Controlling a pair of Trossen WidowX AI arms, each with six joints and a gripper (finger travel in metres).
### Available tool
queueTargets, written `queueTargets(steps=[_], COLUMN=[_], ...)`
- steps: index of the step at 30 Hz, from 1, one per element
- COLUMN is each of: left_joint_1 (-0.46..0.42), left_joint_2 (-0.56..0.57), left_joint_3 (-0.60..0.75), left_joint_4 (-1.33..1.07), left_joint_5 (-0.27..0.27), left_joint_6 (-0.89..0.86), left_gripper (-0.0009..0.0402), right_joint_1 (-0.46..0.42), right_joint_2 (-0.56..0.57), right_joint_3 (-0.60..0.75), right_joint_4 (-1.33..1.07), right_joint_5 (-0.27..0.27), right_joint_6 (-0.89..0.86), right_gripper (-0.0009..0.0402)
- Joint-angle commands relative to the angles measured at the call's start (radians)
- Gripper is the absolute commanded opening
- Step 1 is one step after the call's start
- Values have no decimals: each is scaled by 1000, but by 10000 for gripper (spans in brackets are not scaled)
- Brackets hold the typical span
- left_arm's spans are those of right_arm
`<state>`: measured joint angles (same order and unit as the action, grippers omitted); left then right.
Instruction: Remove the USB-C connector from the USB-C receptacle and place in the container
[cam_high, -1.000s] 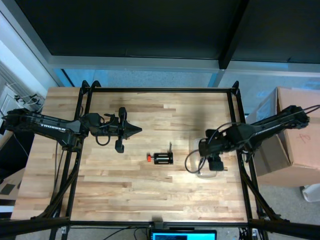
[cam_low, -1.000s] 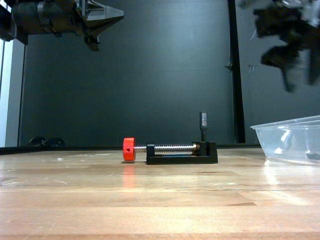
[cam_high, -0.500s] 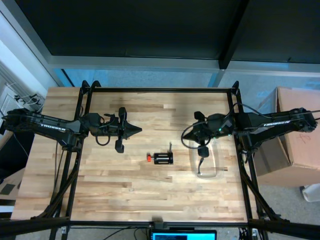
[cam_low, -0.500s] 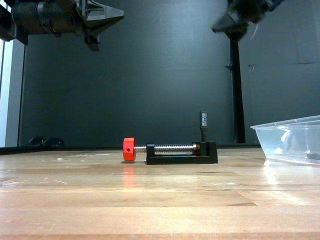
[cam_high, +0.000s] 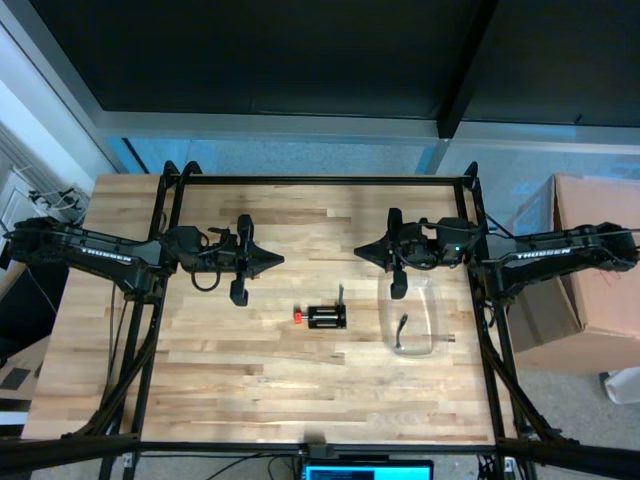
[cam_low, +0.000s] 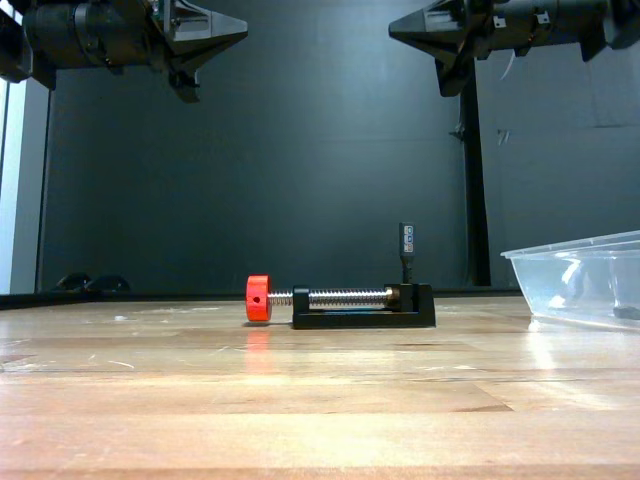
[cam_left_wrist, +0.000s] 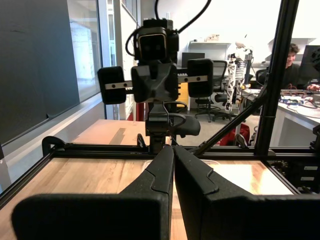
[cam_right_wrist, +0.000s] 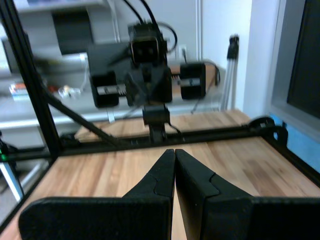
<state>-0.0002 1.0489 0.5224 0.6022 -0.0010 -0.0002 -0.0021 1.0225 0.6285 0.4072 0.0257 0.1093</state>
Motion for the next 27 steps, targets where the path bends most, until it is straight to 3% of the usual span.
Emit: queueTargets(steps=[1, 11, 27], left_joint_1=[0, 0, 0], left_joint_2=[0, 0, 0], left_joint_3=[0, 0, 0], left_joint_4=[0, 0, 0], left_joint_5=[1, 0, 0], left_joint_6=[0, 0, 0], left_gripper=[0, 0, 0], right_joint_1=[0, 0, 0], right_joint_2=[0, -14, -13], right_joint_3=[-38, -71, -69], right_joint_4=[72, 101, 80], right_joint_5=[0, -28, -18], right_joint_6=[9, 17, 13], right_gripper=[0, 0, 0])
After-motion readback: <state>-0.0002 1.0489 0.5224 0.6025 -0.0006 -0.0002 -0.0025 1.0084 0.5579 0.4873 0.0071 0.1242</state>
